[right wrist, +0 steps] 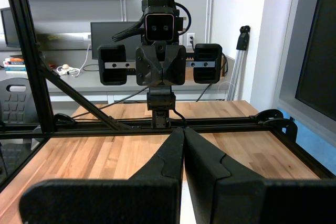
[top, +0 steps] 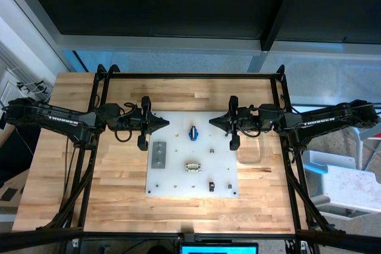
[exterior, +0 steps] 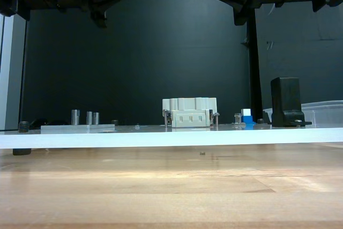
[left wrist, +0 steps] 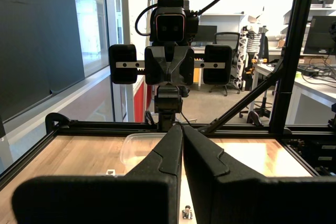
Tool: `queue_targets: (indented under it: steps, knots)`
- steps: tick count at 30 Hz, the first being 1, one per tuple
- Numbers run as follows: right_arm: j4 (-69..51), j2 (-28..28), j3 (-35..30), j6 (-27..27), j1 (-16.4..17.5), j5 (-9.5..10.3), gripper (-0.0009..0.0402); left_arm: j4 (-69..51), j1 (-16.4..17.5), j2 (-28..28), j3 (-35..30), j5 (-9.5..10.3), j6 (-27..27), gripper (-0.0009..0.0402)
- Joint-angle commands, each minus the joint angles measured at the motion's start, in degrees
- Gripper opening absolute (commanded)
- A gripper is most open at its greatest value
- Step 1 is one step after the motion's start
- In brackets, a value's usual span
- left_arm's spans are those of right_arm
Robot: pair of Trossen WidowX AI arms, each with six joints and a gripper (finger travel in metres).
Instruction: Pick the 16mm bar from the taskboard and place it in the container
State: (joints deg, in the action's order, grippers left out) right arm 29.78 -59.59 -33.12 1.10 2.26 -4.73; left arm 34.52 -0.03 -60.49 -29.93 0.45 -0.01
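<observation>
**benchwatcher:** So, both arms are hanging high over the far end of the taskboard (top: 178,173). In the overhead shot the left claw (top: 166,122) sits upper left of centre and the right claw (top: 211,121) upper right of centre. Their tips point at each other with a gap between them.

**torque_tom:** Open or closed?

**benchwatcher:** Both pinched fully together, fingers touching, nothing in either one. Each wrist cam shows it plainly.

**torque_tom:** And the 16mm bar (top: 228,187)?

**benchwatcher:** On the board, down in its lower right corner from overhead. It's a tiny dark square just right of the black upright part (top: 211,185), well apart from both claws.

**torque_tom:** Where's the container (top: 250,151)?

**benchwatcher:** On the table (top: 119,206), just off the board's right edge, right of centre in the frame and just below the right arm. The grey block (top: 158,154) is on the board's left side. The blue part (top: 193,132) is near its top edge between the two claws, and the silver connector (top: 192,167) is about mid-board.
</observation>
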Motion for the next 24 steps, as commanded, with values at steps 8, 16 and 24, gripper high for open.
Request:
queue_targets:
  steps: [8, 16, 24]
  knots:
    - [-0.3, 0.0, 0.0, 0.1, 0.0, 0.00, 0.0000, 0.0, 0.0, 0.0, 0.0, 0.00, 0.0, 0.0000]
    - [-10.9, 0.0, -2.3, 0.3, 0.0, -0.22, 0.0000, 0.0, 0.0, 0.0, 0.0, 0.00, 0.0, 0.0000]
    - [-27.0, -0.1, -8.3, 2.5, 0.0, -0.31, 0.0000, 0.0, 0.0, 0.0, 0.0, 0.00, 0.0, 0.0000]
